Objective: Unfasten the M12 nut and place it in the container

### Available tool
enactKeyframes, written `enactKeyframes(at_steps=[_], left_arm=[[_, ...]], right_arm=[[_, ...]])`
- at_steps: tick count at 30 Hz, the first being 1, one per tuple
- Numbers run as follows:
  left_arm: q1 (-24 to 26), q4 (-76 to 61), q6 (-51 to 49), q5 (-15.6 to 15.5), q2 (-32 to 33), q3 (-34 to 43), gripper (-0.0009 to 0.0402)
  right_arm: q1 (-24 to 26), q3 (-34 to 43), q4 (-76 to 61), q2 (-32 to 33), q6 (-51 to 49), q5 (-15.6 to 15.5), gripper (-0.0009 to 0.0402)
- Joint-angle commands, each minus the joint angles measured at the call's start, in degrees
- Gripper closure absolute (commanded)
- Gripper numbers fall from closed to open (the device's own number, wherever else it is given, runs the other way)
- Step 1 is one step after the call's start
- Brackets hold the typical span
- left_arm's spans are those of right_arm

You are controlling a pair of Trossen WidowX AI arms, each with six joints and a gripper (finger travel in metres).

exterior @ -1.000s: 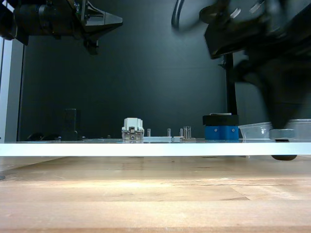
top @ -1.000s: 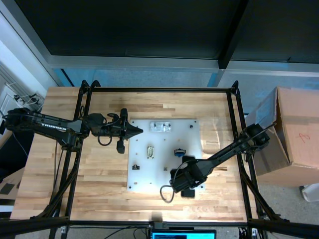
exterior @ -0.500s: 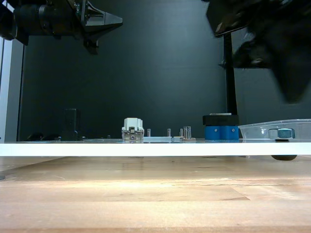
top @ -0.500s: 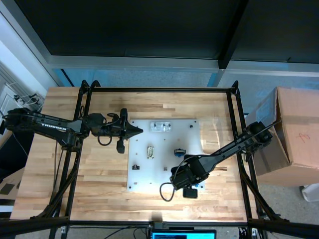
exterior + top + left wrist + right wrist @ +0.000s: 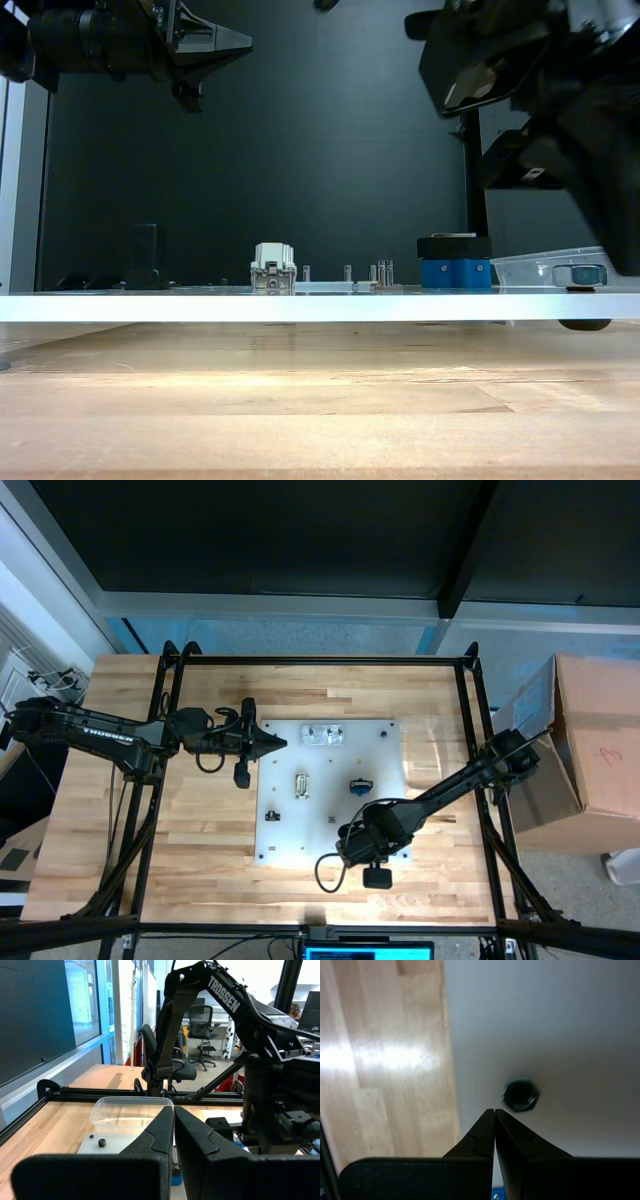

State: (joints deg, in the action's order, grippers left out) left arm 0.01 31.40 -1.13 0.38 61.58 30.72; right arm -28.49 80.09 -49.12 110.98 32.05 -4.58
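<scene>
M12 nut (image 5: pixel 520 1095) seen on its stud (image 5: pixel 581 289) on white board (image 5: pixel 288 832), just ahead of right gripper (image 5: pixel 494 1111) tips, untouched. Right gripper fingers pressed together, nothing held. Left gripper (image 5: pixel 173 1108) likewise closed, empty, well apart from nut.

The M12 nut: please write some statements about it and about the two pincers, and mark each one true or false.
1. The right pincer holds the M12 nut. False: its fingers are shut on nothing, and it hangs just above the nut.
2. The nut sits on its stud on the white board. True.
3. The nut lies in the clear container. False: it is on the stud, outside the container.
4. The left pincer is shut. True.
5. The left pincer rests on the board. False: it hangs high over the board's left side.
</scene>
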Motion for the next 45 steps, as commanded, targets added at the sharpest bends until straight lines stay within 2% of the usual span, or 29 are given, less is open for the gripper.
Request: enactKeyframes(at_steps=[1, 3, 4, 7, 9, 10, 13, 15, 18, 22, 24, 45], left_arm=[[0.00, -0.02, 0.00, 0.02, 0.02, 0.00, 0.0393], [0.00, -0.02, 0.00, 0.02, 0.02, 0.00, 0.0393], [0.00, -0.02, 0.00, 0.04, 0.02, 0.00, 0.0393], [0.00, -0.02, 0.00, 0.02, 0.02, 0.00, 0.0393], [0.00, -0.02, 0.00, 0.04, 0.02, 0.00, 0.0393], [0.00, 0.02, 0.00, 0.02, 0.02, 0.00, 0.0393], [0.00, -0.04, 0.00, 0.02, 0.02, 0.00, 0.0393], [-0.02, 0.02, 0.00, 0.02, 0.02, 0.00, 0.0393], [0.00, -0.02, 0.00, 0.02, 0.02, 0.00, 0.0393], [0.00, 0.00, 0.00, 0.02, 0.02, 0.00, 0.0393], [-0.02, 0.00, 0.00, 0.02, 0.02, 0.00, 0.0393], [-0.02, -0.02, 0.00, 0.02, 0.02, 0.00, 0.0393]], right_arm=[[0.00, -0.20, 0.46, 0.07, -0.04, 0.07, 0.0393], [0.02, -0.22, 0.11, 0.04, -0.13, 0.83, 0.0393], [0.02, -0.20, -0.61, 0.02, 0.13, 2.80, 0.0394], [0.00, 1.01, -6.21, -0.26, 1.60, 13.11, 0.0393], [-0.04, 2.40, -9.51, -0.37, 2.14, 17.46, 0.0393], [-0.04, 2.89, -10.38, -0.42, 2.34, 18.27, 0.0393], [-0.04, 3.08, -10.60, -1.11, 2.16, 17.92, 0.0393], [-0.02, 3.08, -10.54, -1.55, 1.90, 16.11, 0.0393], [0.04, 3.48, -10.21, -2.05, 1.46, 10.23, 0.0393], [0.11, 4.37, -8.46, -2.69, -0.26, -0.07, 0.0393], [0.11, 4.83, -8.35, -2.69, -1.07, -2.36, 0.0393], [0.15, -0.55, -0.15, 0.55, -6.01, -1.90, 0.0393]])
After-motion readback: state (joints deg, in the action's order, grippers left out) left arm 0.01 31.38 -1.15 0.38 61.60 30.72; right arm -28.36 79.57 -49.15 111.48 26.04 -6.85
